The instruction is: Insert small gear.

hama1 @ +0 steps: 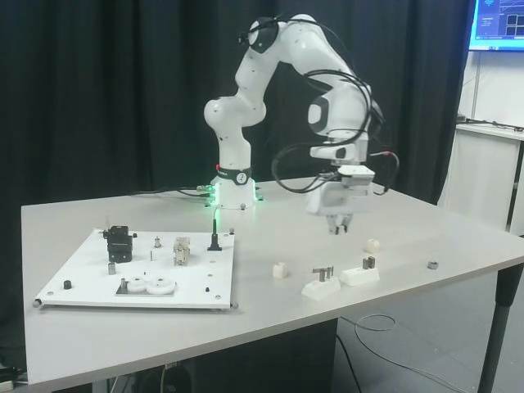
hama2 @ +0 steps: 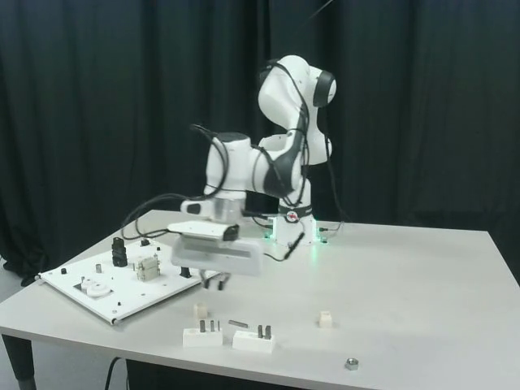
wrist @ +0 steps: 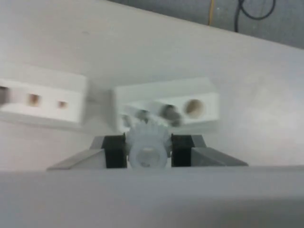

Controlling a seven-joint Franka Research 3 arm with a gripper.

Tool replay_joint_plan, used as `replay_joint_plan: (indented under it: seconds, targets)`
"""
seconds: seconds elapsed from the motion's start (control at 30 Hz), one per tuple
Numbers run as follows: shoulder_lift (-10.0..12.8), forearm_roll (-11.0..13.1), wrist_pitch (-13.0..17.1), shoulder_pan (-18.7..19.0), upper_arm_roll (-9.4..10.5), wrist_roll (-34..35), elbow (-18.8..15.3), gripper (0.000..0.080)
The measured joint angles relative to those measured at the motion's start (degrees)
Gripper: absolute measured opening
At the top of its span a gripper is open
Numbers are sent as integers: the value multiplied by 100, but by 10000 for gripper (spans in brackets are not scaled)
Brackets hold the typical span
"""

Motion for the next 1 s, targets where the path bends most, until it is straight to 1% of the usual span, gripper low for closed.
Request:
replay_joint_plan:
  seconds: [0.23,0.67,0.87,1.0]
  targets:
    - [-39,0,-88,-406,3,-628,104,199]
    - [-41,-2,-173,-1202,1,-2063,299,199]
    - [-28,-2,-173,-1563,3,-2596,366,199]
    - [19,-2,-173,-1803,7,-2919,441,199]
